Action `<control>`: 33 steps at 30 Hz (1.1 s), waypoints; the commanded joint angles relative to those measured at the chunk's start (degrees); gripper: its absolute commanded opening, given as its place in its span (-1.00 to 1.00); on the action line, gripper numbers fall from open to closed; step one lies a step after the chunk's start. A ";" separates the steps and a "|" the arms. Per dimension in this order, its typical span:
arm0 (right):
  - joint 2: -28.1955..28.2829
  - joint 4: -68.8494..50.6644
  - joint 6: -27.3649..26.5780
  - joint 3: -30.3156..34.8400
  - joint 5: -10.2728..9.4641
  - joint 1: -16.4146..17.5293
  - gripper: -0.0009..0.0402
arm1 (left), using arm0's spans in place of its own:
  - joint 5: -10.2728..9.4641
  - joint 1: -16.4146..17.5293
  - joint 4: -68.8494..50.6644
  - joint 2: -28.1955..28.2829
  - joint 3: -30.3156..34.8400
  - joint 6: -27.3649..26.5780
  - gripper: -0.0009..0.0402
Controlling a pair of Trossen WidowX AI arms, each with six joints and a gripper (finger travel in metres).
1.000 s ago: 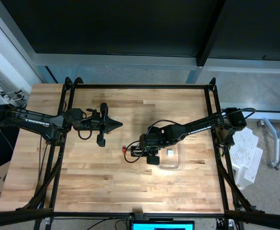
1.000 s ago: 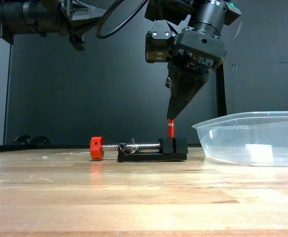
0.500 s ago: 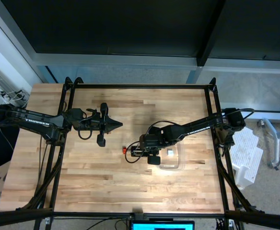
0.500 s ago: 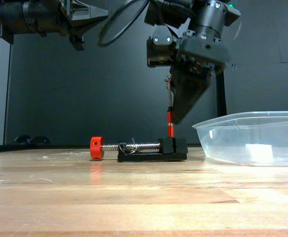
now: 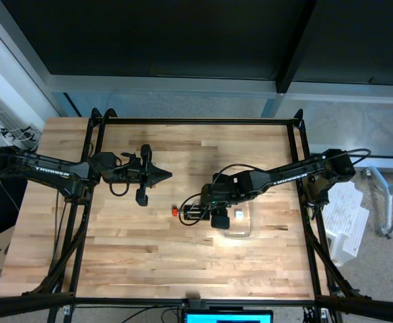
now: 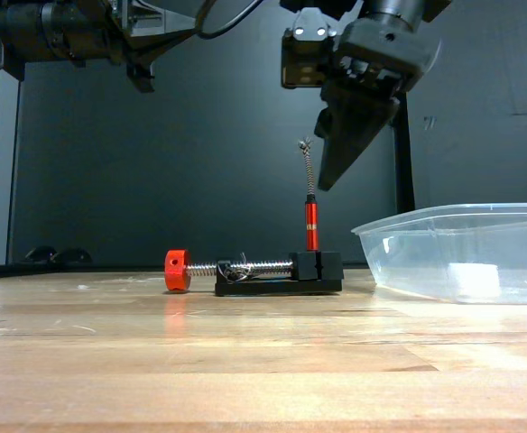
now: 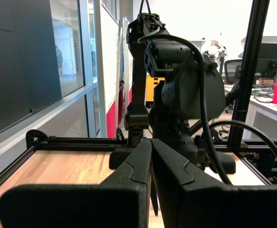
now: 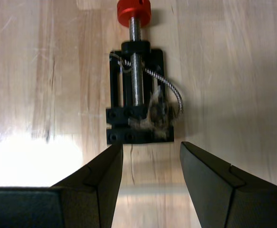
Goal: Pick the RCA connector and install on taskboard
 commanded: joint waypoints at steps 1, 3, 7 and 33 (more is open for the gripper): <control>-1.33 -0.57 0.00 0.13 0.04 0.13 -0.13 | 0.02 0.00 0.02 0.02 0.02 0.02 -0.96; -1.68 -0.92 0.00 0.13 0.02 0.17 -0.14 | 0.02 0.00 0.00 0.02 0.02 0.02 -0.96; -1.70 -1.03 0.46 0.02 -0.07 0.28 -0.13 | 0.02 0.00 0.00 0.00 0.02 0.02 -0.96; -28.70 21.29 -6.14 -18.16 -0.02 -3.63 -0.31 | 0.02 0.02 0.00 0.02 0.02 0.02 -0.96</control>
